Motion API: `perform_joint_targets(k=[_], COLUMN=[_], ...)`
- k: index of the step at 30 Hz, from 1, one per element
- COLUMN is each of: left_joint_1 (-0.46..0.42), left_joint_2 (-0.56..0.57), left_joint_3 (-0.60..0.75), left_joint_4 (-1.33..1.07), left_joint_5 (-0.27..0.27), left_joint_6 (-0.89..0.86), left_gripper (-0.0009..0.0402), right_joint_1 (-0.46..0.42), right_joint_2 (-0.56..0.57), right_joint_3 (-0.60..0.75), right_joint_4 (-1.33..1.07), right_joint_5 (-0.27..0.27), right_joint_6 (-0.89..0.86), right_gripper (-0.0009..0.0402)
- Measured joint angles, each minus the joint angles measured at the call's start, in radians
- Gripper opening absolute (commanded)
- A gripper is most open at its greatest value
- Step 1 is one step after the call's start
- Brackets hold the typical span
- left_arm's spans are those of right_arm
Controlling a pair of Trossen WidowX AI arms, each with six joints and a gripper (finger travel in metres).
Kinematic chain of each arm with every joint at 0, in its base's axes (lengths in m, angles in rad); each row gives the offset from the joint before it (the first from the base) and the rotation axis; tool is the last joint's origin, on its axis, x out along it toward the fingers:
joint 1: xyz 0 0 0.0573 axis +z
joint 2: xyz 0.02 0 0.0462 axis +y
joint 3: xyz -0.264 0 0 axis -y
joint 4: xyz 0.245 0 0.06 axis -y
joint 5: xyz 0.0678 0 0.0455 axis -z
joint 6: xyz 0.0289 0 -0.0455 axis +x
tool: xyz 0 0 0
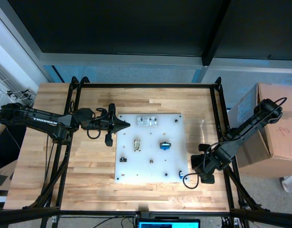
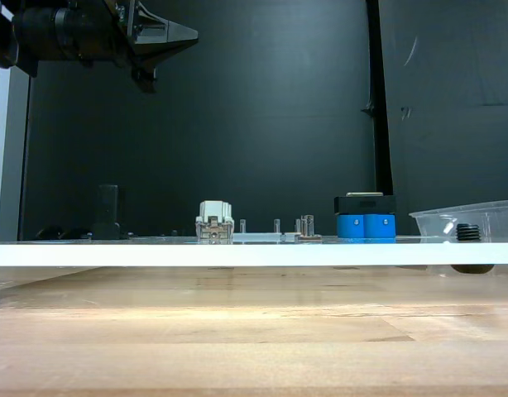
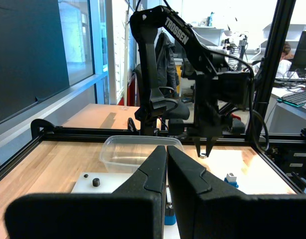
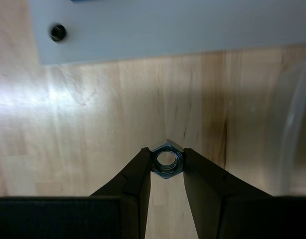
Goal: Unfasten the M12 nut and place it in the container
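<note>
- Over to the right gripper (image 4: 167, 162), hanging above the bare wood of the table (image 4: 93, 129), just off the near right corner of the white board (image 4: 168, 25). Pinched firmly on the M12 nut (image 4: 167, 173), jaws parted only by the nut itself.
- Nut clear of its stud (image 4: 57, 32), held flat with the bore pointing straight down. Stud ribs bare in the low view.
- The relation that matters: container (image 3: 113, 152) lying toward the table's far side from the right gripper, along the board's right edge. Near, but apart, and no nut in it.
- Judged next: a short carry away from the near edge, up over the clear rim, then a release. Right arm (image 3: 175, 25) by far the nearer.
- Left gripper (image 1: 121, 124) up high over the board's left edge, pointing right, fingers pressed together on nothing, well apart from the nut.
- Writing: "TROSSEN" in white on the right arm, and the same along the left arm (image 1: 41, 119). Red scrawl on the cardboard box (image 1: 274, 137), not readable.
</note>
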Motion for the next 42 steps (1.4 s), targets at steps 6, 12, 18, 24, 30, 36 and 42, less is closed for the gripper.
perform_joint_targets(k=[6, 12, 18, 24, 30, 36, 42], left_joint_1=[0.000, 0.000, 0.000, 0.000, 0.000, 0.000, 0.000], left_joint_2=[0.000, 0.000, 0.000, 0.000, 0.000, 0.000, 0.000], left_joint_3=[0.000, 0.000, 0.000, 0.000, 0.000, 0.000, 0.000], left_joint_4=[0.000, 0.000, 0.000, 0.000, 0.000, 0.000, 0.000], left_joint_5=[0.000, 0.000, 0.000, 0.000, 0.000, 0.000, 0.000], left_joint_6=[0.000, 0.000, 0.000, 0.000, 0.000, 0.000, 0.000], left_gripper=[0.0000, 0.0000, 0.0000, 0.0000, 0.0000, 0.0000, 0.0000], right_joint_1=[0.016, 0.027, 0.031, 0.036, 0.049, 0.053, 0.060], right_joint_2=[0.020, 0.047, 0.063, 0.065, 0.065, 0.065, 0.065], right_joint_3=[-0.060, -0.097, -0.101, -0.101, -0.097, -0.083, -0.034], right_joint_4=[0.065, 0.088, 0.094, 0.095, 0.095, 0.094, 0.079], right_joint_5=[-0.001, -0.013, -0.016, -0.027, -0.027, -0.066, -0.098], right_joint_6=[0.036, 0.069, 0.093, 0.111, 0.111, 0.111, 0.110], right_gripper=[0.0007, 0.0027, 0.0088, 0.0159, 0.0217, 0.0249, 0.0243])
